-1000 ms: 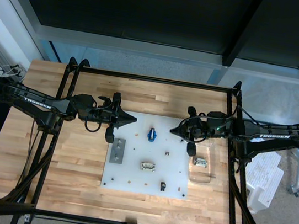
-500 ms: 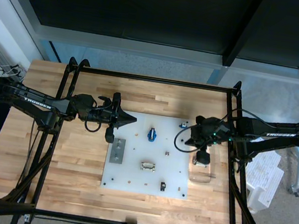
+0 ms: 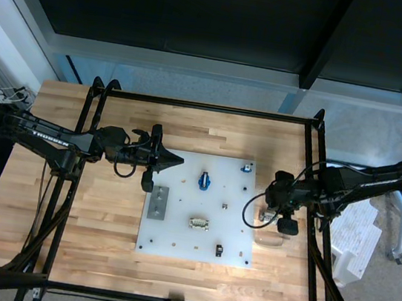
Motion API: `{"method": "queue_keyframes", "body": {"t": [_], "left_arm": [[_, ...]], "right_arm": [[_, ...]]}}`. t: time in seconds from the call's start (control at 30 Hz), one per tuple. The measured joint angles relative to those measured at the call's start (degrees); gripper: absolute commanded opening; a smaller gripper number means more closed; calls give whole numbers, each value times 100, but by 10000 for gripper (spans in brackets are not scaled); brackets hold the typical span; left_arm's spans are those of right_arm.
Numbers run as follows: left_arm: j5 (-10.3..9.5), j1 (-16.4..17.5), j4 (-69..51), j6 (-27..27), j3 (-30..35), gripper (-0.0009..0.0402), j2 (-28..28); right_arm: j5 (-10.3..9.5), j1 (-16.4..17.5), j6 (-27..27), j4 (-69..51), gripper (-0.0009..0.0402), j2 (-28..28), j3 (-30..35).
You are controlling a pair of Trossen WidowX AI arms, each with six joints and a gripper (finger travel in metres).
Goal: Pick the HAN10E connector and install on the hub
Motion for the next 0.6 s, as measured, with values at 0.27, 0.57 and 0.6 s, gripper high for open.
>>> {"method": "queue_keyframes", "body": {"t": [0.27,0.57,0.6], "left_arm": [[0,0,0,0,0,1,0],[0,0,0,2,0,1,0],[0,0,0,2,0,1,0]], "right_arm": [[105,55,542,-581,89,103,0],[146,81,549,-651,177,431,0],[190,81,553,-649,186,476,0]]}}
